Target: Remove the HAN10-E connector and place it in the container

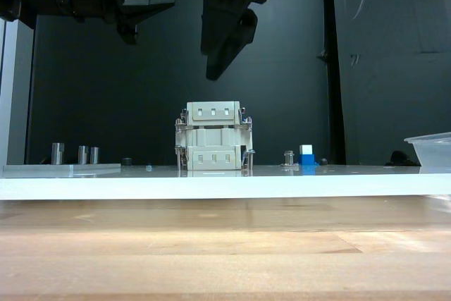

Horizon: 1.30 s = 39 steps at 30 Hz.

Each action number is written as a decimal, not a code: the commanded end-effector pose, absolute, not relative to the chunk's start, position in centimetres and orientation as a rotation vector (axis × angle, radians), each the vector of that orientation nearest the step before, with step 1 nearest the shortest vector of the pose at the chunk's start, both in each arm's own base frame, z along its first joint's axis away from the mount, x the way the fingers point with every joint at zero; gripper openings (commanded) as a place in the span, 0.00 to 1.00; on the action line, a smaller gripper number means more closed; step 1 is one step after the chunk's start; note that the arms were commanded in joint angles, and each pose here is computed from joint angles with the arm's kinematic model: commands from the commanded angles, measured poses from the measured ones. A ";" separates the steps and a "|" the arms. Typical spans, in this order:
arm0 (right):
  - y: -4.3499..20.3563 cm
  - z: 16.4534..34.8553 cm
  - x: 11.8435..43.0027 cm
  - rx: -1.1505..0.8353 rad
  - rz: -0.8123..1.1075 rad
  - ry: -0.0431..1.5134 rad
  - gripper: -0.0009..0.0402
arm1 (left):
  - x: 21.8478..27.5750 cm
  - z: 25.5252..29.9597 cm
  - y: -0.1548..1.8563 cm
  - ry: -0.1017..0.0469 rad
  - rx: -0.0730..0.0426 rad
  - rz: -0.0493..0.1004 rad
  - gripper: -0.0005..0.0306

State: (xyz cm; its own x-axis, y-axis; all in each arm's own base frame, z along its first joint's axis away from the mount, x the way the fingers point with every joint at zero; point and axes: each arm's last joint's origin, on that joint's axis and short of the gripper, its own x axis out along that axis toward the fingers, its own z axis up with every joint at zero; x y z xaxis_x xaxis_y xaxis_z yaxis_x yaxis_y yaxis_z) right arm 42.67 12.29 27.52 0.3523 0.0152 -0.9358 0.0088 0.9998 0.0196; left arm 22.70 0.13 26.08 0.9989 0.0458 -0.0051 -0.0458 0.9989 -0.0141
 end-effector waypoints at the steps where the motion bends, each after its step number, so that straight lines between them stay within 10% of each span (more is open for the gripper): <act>1: 12.4 27.0 42.9 0.020 0.004 1.221 0.75 | 22.71 26.06 0.14 0.005 -0.014 0.046 0.02; 39: 13.1 22.2 44.5 0.013 0.012 1.307 0.65 | 22.71 26.06 0.13 0.005 -0.014 0.046 0.02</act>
State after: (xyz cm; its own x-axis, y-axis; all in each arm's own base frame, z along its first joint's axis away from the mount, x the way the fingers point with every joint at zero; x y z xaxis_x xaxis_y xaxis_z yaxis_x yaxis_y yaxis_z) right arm 44.48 13.14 22.15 0.2598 0.0163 -0.9655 -0.0022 0.9999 0.0163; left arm 22.70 0.13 26.06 0.9989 0.0458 -0.0055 -0.0458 0.9989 -0.0137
